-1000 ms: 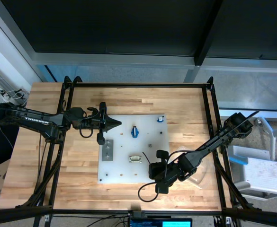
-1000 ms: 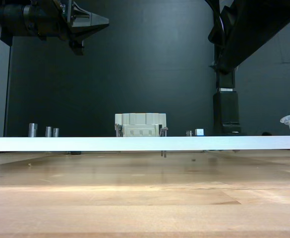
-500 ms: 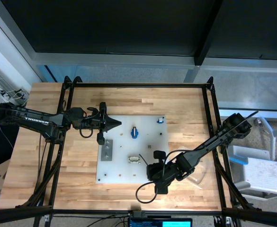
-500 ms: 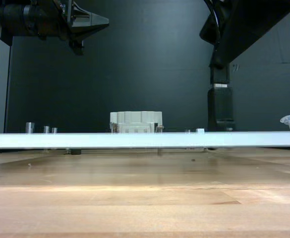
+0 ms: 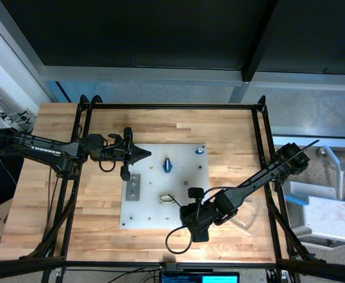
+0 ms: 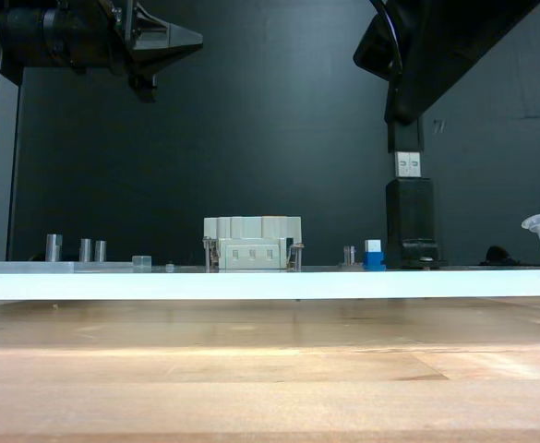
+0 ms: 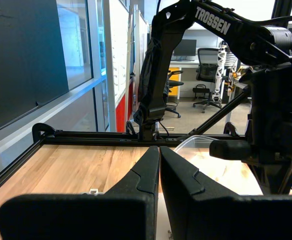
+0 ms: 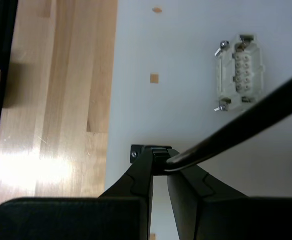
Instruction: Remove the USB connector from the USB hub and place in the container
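wooden table [image 5: 231, 127]: right gripper [image 8: 158, 159] points down, clamping the usb connector [image 6: 408, 164] just above the usb hub [image 6: 411, 221]; left gripper [image 7: 159, 155] hovers level, closed; left arm [image 5: 42, 151] marked "trossen".

The left gripper [image 7: 159, 150] hangs above the wooden worktop [image 7: 76, 162] with its two black fingers [image 7: 145, 172] pressed flat together, tips aimed at the worktop's far edge, where a black frame rail [image 7: 101, 136] runs. The clear container [image 7: 195, 143] sits on the worktop near that edge. The right arm [image 7: 158, 75], lettered TROSSEN, rises from the rail and arches over to a dark wrist block [image 7: 273, 120], with office chairs [image 7: 205, 75] and glass partitions [image 7: 36, 55] beyond.
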Robot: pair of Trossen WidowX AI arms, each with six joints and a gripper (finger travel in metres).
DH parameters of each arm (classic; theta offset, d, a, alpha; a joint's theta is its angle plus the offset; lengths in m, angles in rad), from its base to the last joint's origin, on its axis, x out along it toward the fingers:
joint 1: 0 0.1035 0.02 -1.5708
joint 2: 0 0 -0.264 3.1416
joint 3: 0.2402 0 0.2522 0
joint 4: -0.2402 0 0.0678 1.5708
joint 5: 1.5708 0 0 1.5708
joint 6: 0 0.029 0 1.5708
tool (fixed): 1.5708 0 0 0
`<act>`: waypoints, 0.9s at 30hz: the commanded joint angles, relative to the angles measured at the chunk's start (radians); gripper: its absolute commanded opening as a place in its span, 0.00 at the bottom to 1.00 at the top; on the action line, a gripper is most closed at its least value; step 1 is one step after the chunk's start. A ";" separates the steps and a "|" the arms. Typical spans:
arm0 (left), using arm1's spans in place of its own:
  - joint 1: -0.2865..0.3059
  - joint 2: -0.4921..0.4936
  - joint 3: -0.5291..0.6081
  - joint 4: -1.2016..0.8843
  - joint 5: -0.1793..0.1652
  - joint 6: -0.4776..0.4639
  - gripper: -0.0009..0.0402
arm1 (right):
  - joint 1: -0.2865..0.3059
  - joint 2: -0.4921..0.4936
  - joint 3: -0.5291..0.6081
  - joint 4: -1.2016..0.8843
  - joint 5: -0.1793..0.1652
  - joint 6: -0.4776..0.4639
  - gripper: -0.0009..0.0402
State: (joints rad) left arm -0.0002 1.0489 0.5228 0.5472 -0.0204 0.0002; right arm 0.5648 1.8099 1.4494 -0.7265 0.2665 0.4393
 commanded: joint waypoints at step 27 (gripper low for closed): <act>0.000 0.000 0.000 0.000 0.000 0.000 0.02 | 0.030 -0.117 0.009 -0.182 -0.027 0.127 0.02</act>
State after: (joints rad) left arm -0.0002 1.0485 0.5228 0.5476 -0.0204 0.0002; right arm 0.5892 1.6989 1.4624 -0.8902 0.2348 0.5545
